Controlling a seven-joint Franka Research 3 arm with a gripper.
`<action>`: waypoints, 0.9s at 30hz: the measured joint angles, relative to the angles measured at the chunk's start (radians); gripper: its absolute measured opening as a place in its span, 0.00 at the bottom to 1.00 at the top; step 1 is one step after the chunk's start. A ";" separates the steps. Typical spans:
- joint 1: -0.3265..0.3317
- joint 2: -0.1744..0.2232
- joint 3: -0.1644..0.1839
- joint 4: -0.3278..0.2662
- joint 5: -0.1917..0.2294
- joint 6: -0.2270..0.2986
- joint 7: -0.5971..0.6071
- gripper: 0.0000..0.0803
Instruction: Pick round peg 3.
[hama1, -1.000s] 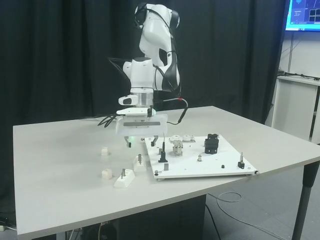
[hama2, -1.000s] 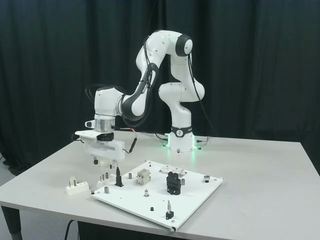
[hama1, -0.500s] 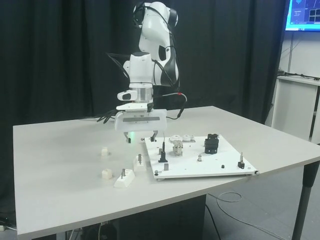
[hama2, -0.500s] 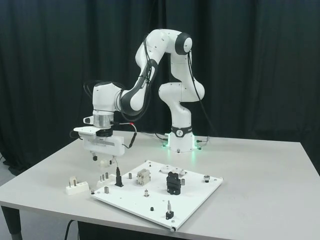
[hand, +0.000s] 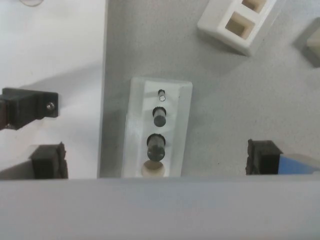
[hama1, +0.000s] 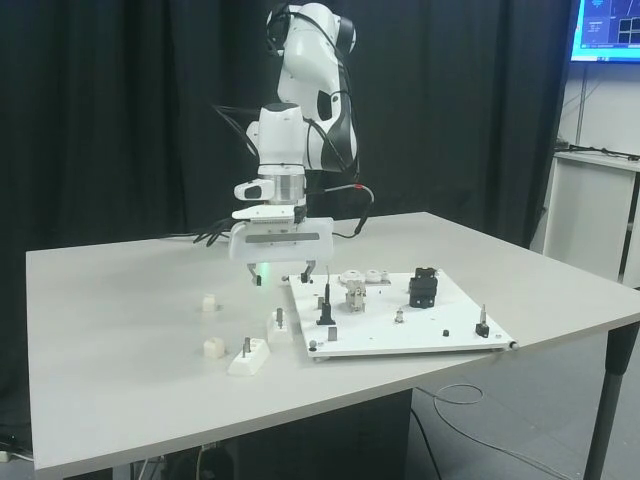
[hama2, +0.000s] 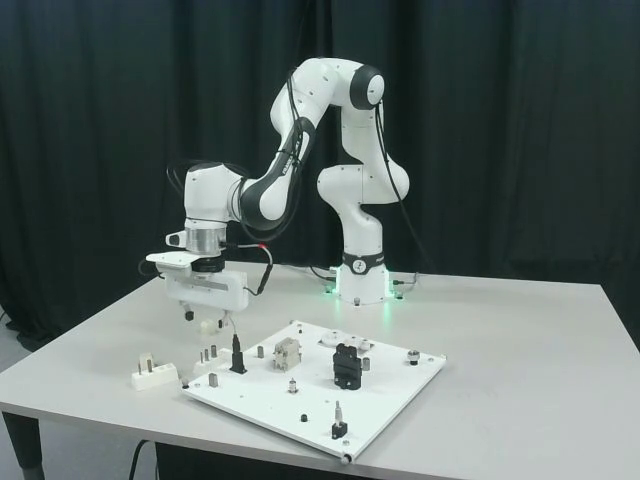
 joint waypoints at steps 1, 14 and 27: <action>0.000 0.000 0.000 0.000 0.000 -0.001 0.000 1.00; 0.002 0.000 0.000 -0.002 0.000 -0.036 0.033 1.00; 0.003 0.001 0.000 -0.032 0.000 -0.051 0.043 1.00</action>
